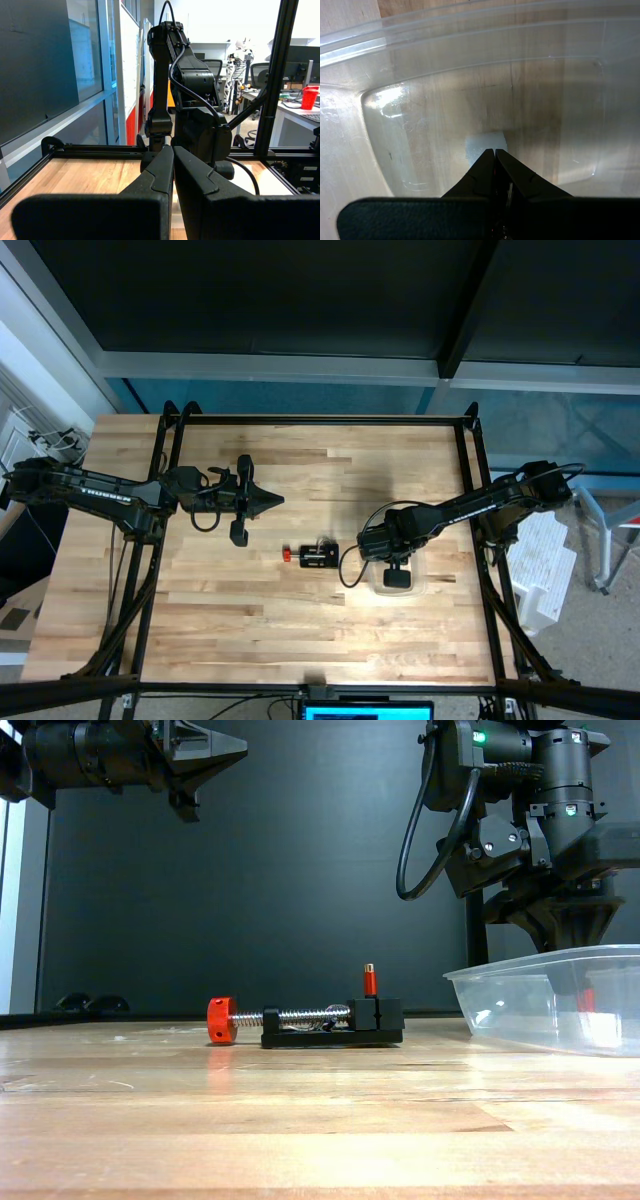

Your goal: Pick the rca connector and install on the hub

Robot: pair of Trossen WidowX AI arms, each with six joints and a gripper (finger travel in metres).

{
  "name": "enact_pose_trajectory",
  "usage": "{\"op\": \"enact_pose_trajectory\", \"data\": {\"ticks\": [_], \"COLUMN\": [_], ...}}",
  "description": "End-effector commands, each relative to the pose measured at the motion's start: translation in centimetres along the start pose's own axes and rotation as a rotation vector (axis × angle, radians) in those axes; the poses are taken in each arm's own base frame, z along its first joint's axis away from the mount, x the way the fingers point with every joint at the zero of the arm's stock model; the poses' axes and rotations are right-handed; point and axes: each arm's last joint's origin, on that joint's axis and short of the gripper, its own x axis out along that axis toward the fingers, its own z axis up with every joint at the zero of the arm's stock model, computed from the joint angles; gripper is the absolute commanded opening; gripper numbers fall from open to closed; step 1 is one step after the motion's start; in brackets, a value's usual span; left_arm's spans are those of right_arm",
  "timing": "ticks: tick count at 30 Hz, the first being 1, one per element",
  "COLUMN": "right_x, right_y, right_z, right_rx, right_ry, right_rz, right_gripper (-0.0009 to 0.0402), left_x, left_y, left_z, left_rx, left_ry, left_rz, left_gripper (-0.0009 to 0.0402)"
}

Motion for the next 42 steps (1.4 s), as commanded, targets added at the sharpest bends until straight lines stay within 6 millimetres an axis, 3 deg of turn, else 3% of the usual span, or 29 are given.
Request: {"op": "enact_pose_trajectory", "data": {"ticks": [1, 22, 42], "right_x": [0.0, -1.5, -1.4], "right_y": [0.0, 0.1, 0.1], "right_z": [0.0, 0.5, 0.4], "right_rx": [0.0, -0.004, -0.004], "right_ry": [0.0, -0.008, -0.013], "right_rz": [0.0, 0.002, -0.011], "right_gripper": [0.0, 0.0, 0.0], "left_x": [0.0, 0.0, 0.0], "left_y": [0.0, 0.0, 0.0], "left_z": [0.0, 0.0, 0.0], "left_rx": [0.0, 0.0, 0.0], "left_ry": [0.0, 0.0, 0.0], "left_rz": [0.0, 0.0, 0.0], "left_gripper": [0.0, 0.0, 0.0]}}
